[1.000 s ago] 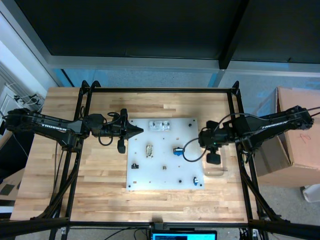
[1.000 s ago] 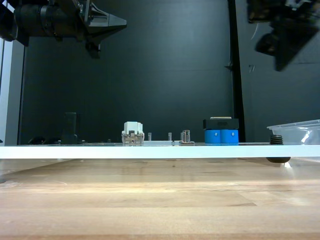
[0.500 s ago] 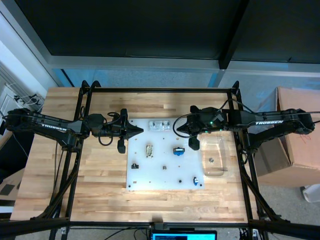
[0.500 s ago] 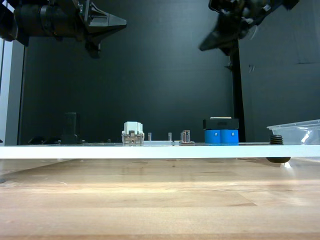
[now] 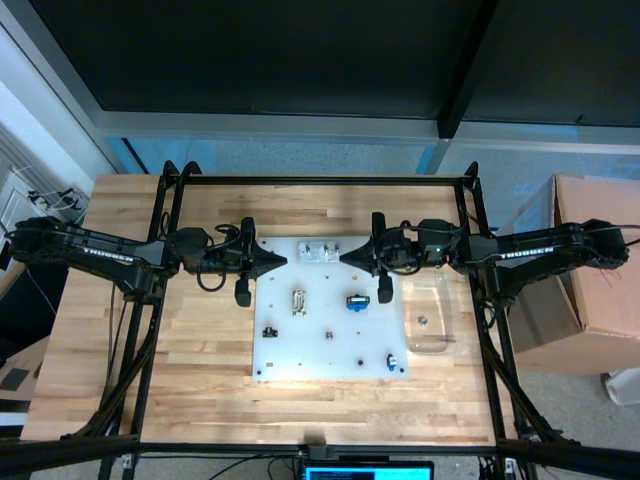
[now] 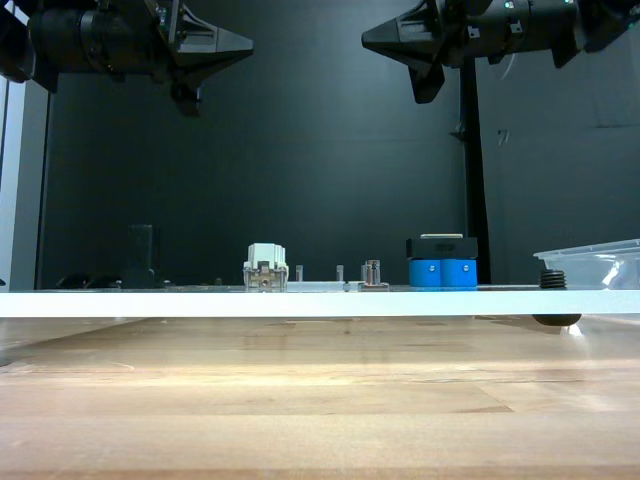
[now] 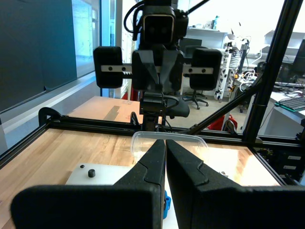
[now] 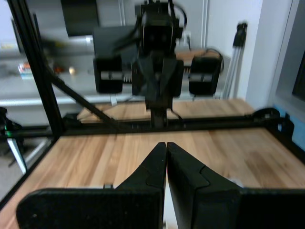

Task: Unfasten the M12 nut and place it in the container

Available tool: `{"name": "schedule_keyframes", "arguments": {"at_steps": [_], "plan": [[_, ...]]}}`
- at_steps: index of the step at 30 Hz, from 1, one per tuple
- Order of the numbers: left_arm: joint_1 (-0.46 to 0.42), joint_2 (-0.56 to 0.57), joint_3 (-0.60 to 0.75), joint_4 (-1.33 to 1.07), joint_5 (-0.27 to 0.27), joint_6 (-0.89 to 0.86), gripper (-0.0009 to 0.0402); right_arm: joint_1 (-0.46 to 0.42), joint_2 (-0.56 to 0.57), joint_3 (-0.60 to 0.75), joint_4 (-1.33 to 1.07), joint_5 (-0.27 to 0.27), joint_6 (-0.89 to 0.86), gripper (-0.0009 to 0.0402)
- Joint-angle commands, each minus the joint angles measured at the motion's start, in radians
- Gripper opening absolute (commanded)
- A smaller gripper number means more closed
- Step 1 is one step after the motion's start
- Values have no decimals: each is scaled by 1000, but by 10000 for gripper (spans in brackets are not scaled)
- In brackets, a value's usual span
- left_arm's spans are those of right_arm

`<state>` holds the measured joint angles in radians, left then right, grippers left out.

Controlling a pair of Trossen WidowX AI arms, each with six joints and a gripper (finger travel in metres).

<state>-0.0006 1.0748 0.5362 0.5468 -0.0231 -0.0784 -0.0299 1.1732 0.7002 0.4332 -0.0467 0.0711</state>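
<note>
The small silver nut [image 5: 422,321] lies free inside the clear container [image 5: 440,345], to the right of the white board [image 5: 300,360]. The black stud [image 5: 360,362] near the board's near right edge stands bare, and its ribs show in the low view [image 6: 552,280]. My right gripper [image 5: 343,256] hangs high over the board's far part, level, shut with nothing in it, and points left. My left gripper [image 5: 283,261] faces it from the board's far left, also high, shut and empty. Each wrist view shows its own fingertips [image 7: 166,143] [image 8: 166,144] pressed together.
On the board stand a blue connector [image 5: 355,300], a white connector [image 5: 298,300], a silver post [image 5: 328,336] and a clear block [image 5: 320,250]. A black frame [image 5: 320,180] borders the table. A cardboard box [image 5: 590,270] sits off the right side.
My right arm has swung from above the container, up and left, to over the board's far part, now level. The nut, hidden under the gripper before, shows in the container. The left arm stayed still.
</note>
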Motion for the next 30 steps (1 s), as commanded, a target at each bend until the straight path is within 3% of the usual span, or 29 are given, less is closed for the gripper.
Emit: {"name": "schedule_keyframes", "arguments": {"at_steps": [1,7,13,30], "plan": [[0,0,0,0,0,0,0,-8,0,-27,75,-8,7,0],[0,0,0,0,0,0,0,-10,0,-48,120,-25,27,0],[0,0,0,0,0,0,0,-7,0,-61,129,28,24,0],[0,0,0,0,0,0,0,-2,0,-75,132,9,25,0]]}}
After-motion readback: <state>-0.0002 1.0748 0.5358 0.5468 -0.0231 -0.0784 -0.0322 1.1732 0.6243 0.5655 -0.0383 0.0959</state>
